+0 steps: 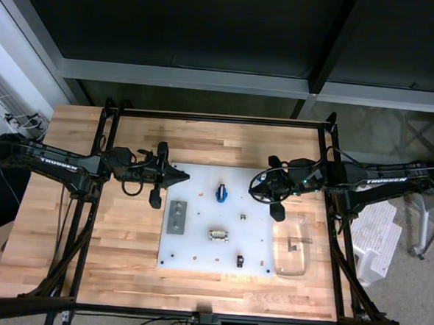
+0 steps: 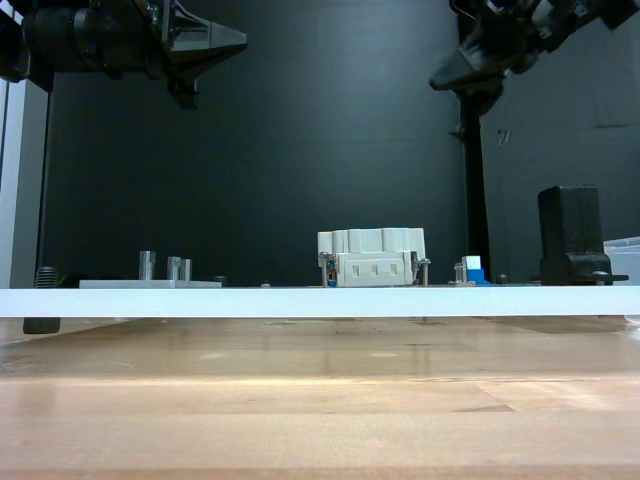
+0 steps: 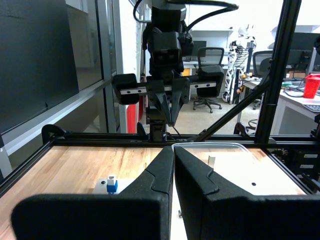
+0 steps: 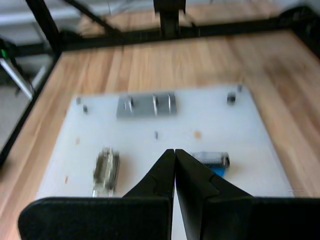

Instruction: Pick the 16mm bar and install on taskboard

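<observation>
Aloft: TROSSEN left claw (image 1: pixel 184 177), right claw (image 1: pixel 253 187)

I get even overhead light on the taskboard (image 1: pixel 197 250); the low view's backdrop is black. Above the board, the view from the right gripper (image 4: pixel 174 152) is blurred, while the view from the left gripper (image 3: pixel 173 150) is sharp and backlit.
</observation>
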Available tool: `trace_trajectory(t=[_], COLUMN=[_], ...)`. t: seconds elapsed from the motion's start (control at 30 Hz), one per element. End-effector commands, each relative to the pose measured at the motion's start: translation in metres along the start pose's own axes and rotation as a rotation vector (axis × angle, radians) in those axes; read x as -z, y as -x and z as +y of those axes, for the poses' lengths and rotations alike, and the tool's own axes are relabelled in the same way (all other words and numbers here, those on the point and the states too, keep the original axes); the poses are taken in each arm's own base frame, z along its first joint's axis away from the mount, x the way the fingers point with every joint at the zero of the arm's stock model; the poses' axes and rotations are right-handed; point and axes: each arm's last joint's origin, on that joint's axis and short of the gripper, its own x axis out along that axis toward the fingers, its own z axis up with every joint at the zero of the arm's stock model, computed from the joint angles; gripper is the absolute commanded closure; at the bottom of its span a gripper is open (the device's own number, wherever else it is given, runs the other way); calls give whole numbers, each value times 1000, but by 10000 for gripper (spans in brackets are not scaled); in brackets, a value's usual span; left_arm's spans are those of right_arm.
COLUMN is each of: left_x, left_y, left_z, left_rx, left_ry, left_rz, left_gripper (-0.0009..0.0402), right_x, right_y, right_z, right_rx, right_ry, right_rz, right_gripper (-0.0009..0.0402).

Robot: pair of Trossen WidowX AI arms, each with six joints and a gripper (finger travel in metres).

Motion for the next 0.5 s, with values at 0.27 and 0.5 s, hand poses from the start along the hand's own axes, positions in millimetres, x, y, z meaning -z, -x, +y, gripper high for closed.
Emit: trace_trajectory(t=[0.27,0.5], left_x=[0,0], left_y=[0,0], left_z=[0,0], left_rx=[0,0], left_ry=[0,0], left_rz=[-1,-1], left_gripper=[393,393], right_x=[2,11], right_y=[19,18], right_z=[15,33], right_rx=[18,6], right_ry=[-31,-12], right_rz=[250,418], right_gripper=[393,393])
